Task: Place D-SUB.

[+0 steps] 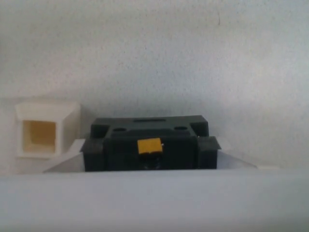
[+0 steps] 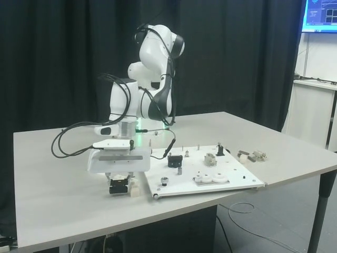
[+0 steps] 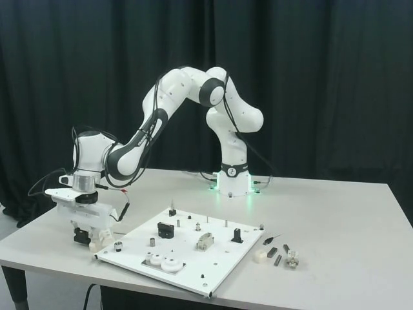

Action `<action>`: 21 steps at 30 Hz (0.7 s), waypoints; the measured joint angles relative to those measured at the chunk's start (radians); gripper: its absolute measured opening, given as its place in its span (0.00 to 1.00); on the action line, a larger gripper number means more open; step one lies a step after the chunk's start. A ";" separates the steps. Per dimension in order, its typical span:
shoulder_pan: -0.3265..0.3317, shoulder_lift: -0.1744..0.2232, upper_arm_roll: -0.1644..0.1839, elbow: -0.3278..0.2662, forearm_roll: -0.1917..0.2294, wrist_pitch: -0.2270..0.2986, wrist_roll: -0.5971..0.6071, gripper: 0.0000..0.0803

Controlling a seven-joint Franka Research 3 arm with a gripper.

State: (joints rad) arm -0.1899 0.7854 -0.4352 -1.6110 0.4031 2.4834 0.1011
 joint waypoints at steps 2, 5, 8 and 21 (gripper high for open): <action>-0.001 0.004 0.000 0.002 0.006 0.000 0.000 0.48; -0.002 0.009 0.000 0.005 0.023 -0.001 0.000 0.48; -0.003 0.012 0.000 0.010 0.025 -0.003 -0.003 0.48; -0.004 0.013 -0.014 0.067 0.020 -0.059 -0.026 0.98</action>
